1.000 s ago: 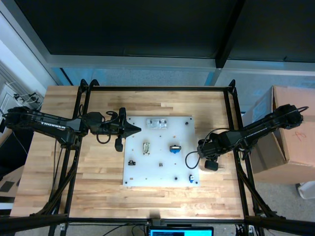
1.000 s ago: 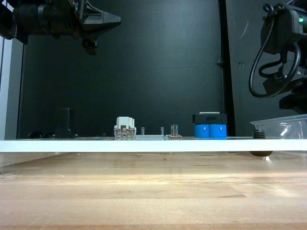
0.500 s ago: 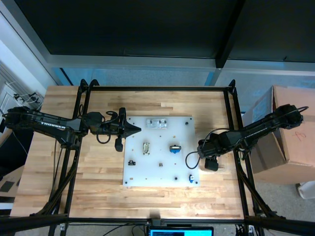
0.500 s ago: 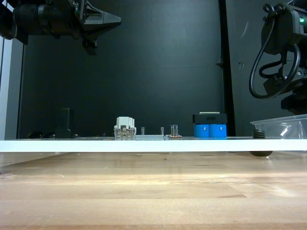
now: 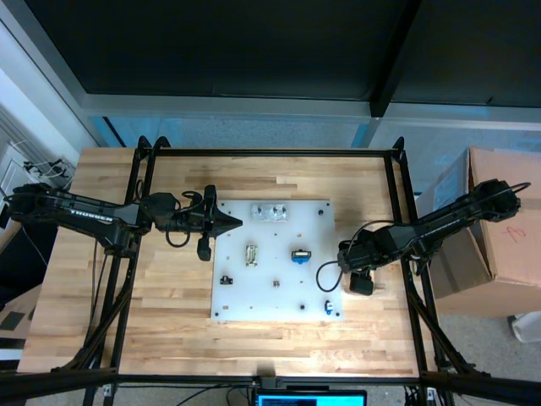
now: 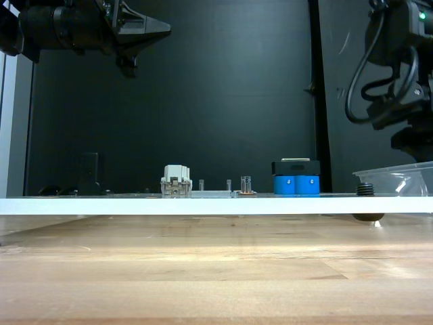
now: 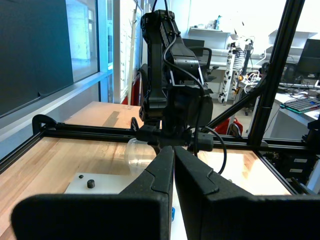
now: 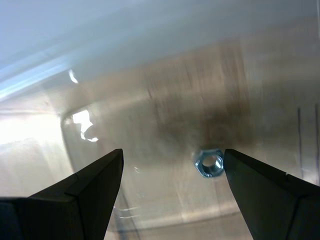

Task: Unfasten the M12 nut and place it in the container

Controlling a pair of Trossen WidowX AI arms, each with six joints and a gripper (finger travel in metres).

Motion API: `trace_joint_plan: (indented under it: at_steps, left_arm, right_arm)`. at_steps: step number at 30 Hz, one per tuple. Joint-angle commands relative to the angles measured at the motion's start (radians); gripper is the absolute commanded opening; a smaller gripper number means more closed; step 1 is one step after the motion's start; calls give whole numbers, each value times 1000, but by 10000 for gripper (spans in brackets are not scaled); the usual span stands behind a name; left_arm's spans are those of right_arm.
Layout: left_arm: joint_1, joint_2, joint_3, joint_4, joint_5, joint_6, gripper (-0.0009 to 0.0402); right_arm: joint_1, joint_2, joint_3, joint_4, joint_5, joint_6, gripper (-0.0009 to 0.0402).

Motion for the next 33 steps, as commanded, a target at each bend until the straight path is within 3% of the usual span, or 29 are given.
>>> trace_joint_plan:
  at_steps: [1, 9, 12, 18, 23, 26, 33]
  left_arm:
    - [0, 0, 0, 0, 0, 0, 0]
    - [0, 0, 0, 0, 0, 0, 0]
    - [0, 0, 0, 0, 0, 0, 0]
    - [0, 0, 0, 0, 0, 0, 0]
    - [0, 0, 0, 0, 0, 0, 0]
    - [0, 0, 0, 0, 0, 0, 0]
    - [0, 0, 0, 0, 0, 0, 0]
  right_arm:
    - [-1, -19, 41, -46, 0, 0, 258]
    - [-6, -63, 221, -241, 8, -1, 214]
    - [-22, -63, 297, -240, 59, 1, 186]
    - [-94, -27, 417, -212, 93, -62, 98]
    - [-127, -5, 472, -116, 112, -167, -1]
    - [-131, -13, 478, -5, 135, -216, 8]
    - [-177, -22, 470, 264, 135, -349, -1]
